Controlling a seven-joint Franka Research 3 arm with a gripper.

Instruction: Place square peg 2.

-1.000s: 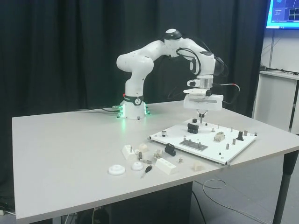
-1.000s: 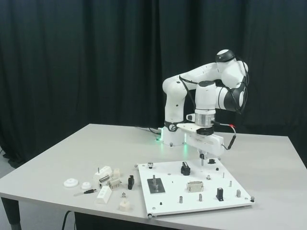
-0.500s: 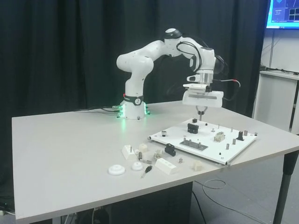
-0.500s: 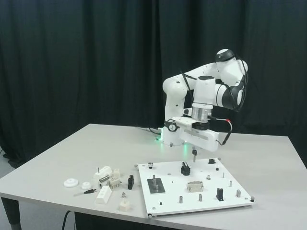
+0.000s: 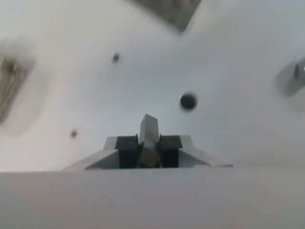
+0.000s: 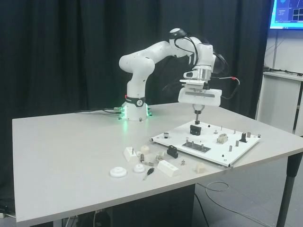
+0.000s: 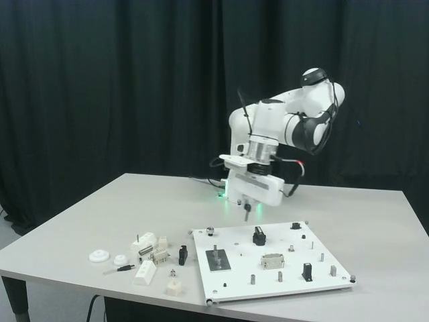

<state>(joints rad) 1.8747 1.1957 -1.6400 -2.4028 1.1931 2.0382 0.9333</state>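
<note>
My gripper [image 6: 196, 110] hangs above the white assembly board [image 6: 239, 145], over its back edge on the side towards the arm's base. It is shut on a small grey square peg [image 5: 149, 135], which stands upright between the black pads [image 5: 127, 151]. In the second room view the gripper [image 7: 247, 208] and the peg [image 7: 247, 215] hover above the table just behind the board [image 7: 234, 276]. Under the peg the wrist view shows bare white board with a dark round hole [image 5: 188, 101].
The board carries a black fixture [image 6: 194, 128], a grey plate with a post [image 7: 216, 259], a connector [image 7: 271, 260] and several short pegs. Left of the board lie white gears [image 6: 118, 172], white blocks [image 6: 169, 168] and a black part [image 6: 172, 151]. The arm's base [image 6: 134, 111] glows green.
The arm has risen and swung from over the board's back area towards its base side, carrying the peg with it. The gripper has stayed shut.
</note>
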